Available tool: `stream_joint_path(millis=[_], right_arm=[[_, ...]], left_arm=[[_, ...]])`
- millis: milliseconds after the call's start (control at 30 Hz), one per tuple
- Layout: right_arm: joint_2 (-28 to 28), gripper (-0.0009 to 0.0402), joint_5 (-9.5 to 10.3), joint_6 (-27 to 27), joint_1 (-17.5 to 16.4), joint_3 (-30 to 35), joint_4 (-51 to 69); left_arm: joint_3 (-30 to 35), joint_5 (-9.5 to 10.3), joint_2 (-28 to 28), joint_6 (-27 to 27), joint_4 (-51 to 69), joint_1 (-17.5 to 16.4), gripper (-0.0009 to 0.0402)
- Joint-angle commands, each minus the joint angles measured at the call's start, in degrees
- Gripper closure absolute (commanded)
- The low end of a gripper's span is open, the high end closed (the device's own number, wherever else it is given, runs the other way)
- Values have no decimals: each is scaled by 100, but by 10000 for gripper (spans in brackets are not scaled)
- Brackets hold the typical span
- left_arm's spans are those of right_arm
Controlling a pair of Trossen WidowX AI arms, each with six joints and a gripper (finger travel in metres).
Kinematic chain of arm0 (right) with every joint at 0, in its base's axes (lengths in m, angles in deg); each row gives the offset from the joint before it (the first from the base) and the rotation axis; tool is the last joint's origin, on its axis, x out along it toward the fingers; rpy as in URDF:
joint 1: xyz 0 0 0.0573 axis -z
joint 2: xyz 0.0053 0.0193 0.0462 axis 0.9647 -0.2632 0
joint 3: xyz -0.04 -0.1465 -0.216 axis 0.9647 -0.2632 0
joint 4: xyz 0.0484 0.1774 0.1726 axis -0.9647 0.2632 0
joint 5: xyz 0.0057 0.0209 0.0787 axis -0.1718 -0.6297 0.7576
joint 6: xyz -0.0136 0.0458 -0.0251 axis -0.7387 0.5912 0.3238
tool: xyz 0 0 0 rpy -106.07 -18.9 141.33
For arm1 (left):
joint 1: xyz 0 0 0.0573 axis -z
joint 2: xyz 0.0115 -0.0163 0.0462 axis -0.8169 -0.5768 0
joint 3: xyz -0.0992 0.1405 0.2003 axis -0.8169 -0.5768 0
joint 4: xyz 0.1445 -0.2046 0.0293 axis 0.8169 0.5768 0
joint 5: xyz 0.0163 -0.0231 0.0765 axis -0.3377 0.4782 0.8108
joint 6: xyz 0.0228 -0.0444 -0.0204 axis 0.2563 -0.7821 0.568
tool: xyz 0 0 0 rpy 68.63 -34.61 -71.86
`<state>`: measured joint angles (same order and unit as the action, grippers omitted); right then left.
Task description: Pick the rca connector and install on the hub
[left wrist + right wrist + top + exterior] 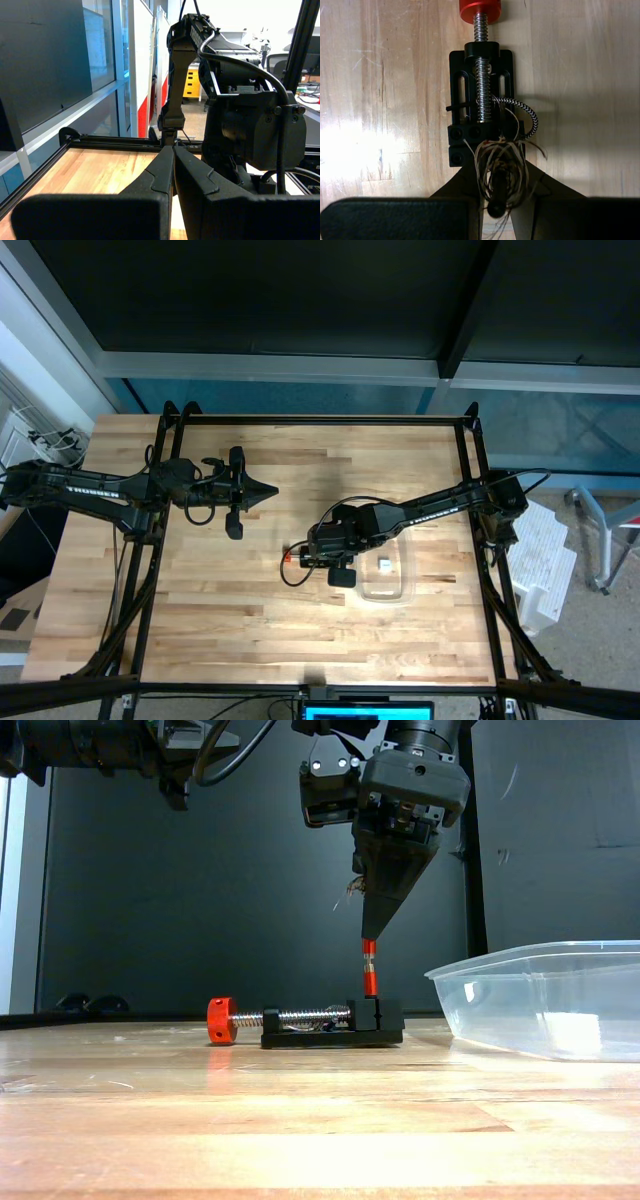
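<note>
One rca connector (370, 978) — right gripper (370, 934) pinches it atop hub (330, 1026); left gripper (268, 492) closed, aloft.

The hub (335, 1025) lies near the table's (200, 620) middle, the tray (520, 990) just right of it (a small part (385, 564) inside). Above the hub's right end the right gripper (370, 935) holds the rca connector (369, 975) upright; the left gripper (272, 492) hovers well to the left, farther back.

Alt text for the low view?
The right gripper, pointing down, is shut on a slim red plug standing upright on a black block with a red-knobbed screw. A clear plastic tray sits right; the left gripper hovers shut farther left.
</note>
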<state>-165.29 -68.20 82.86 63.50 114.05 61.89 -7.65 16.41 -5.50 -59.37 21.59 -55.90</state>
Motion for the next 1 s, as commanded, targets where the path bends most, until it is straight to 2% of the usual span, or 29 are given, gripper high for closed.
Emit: stream_joint_path(millis=[33, 800, 900, 1000], right_arm=[[-2, 387, 2, 4, -2, -94, -125], [2, 384, 2, 0, 2, -262, -289], [4, 373, 57, 0, 2, -249, -289], [13, 346, 57, -15, 2, -225, -291]], left_arm=[[0, -2, 0, 2, 0, 0, 392], [0, -2, 0, 2, 0, 0, 392], [0, -2, 0, 2, 0, 0, 392], [0, -2, 0, 2, 0, 0, 392]])
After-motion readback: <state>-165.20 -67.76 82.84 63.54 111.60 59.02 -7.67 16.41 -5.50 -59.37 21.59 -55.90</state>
